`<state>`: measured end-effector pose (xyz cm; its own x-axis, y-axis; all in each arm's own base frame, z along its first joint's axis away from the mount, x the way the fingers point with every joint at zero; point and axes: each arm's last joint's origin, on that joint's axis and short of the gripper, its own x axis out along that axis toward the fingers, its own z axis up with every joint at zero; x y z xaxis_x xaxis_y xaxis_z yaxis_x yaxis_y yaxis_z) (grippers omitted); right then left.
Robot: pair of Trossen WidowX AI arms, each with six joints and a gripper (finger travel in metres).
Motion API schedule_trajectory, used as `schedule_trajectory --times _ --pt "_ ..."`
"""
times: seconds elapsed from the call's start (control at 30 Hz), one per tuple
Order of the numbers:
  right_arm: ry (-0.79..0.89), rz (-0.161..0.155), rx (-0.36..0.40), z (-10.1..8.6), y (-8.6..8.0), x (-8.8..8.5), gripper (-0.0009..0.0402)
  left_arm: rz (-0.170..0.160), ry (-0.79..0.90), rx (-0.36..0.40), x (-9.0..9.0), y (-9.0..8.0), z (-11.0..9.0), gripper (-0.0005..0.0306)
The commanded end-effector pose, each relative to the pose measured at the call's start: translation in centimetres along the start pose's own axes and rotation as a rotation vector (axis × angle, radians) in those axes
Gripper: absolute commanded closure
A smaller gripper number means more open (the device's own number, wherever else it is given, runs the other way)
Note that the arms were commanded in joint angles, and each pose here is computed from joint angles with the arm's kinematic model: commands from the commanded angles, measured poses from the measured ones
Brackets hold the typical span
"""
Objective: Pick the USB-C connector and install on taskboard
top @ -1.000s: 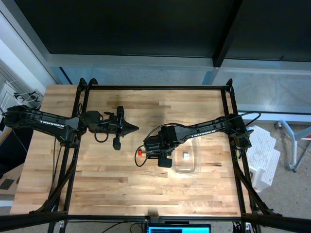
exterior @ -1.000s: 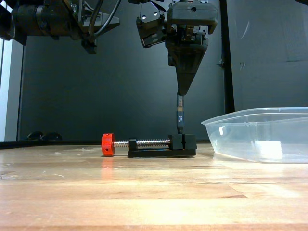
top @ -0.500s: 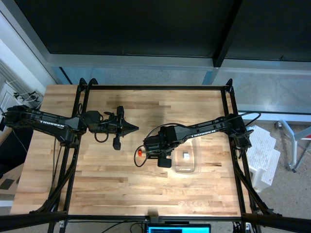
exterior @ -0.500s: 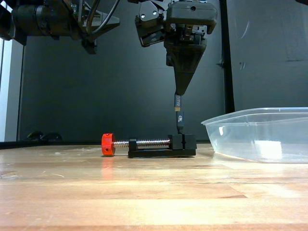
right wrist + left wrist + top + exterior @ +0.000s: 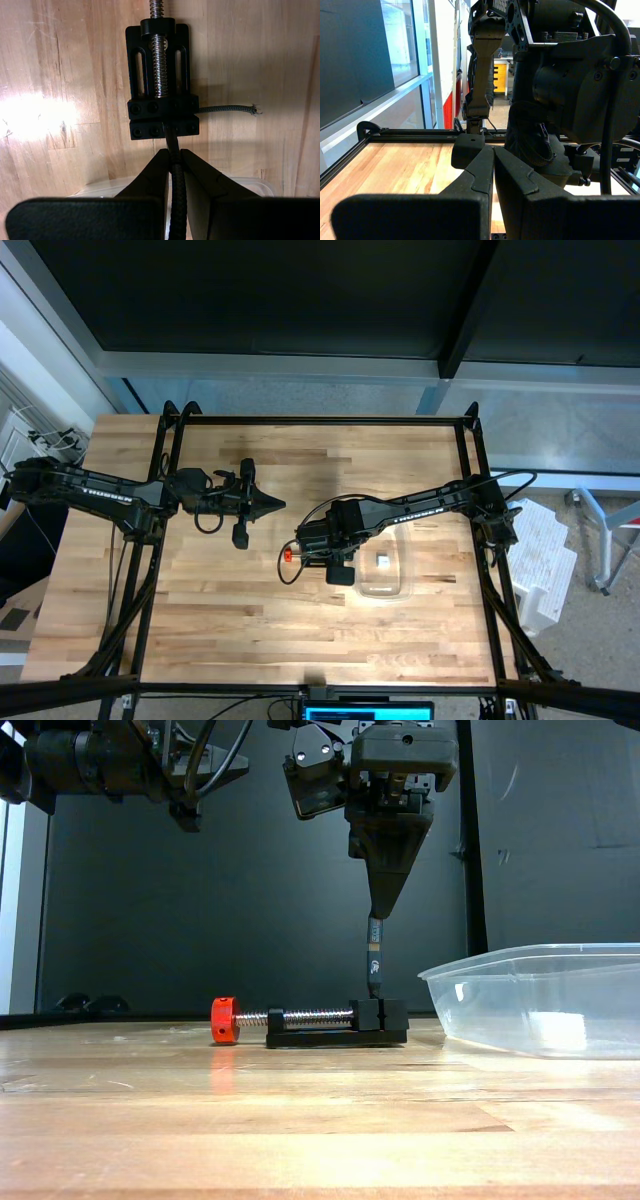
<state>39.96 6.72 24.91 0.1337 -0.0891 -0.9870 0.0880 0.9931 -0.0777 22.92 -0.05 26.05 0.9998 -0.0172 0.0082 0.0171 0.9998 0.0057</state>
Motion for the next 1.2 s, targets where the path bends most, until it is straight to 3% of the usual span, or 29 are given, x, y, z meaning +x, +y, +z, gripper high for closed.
schedule_trajectory --times 0.03,1.2 --pt "-0.001 -0.001 0.001 0.0 0.0 0.0 0.0393 0.0 0.0 0.0 0.0 0.0 0.0 0.03" --pt "-0.014 0.007 -0.004 -0.1 0.2 1.7 0.0393 0.0 0.0 0.0 0.0 0.0 0.0 0.03"
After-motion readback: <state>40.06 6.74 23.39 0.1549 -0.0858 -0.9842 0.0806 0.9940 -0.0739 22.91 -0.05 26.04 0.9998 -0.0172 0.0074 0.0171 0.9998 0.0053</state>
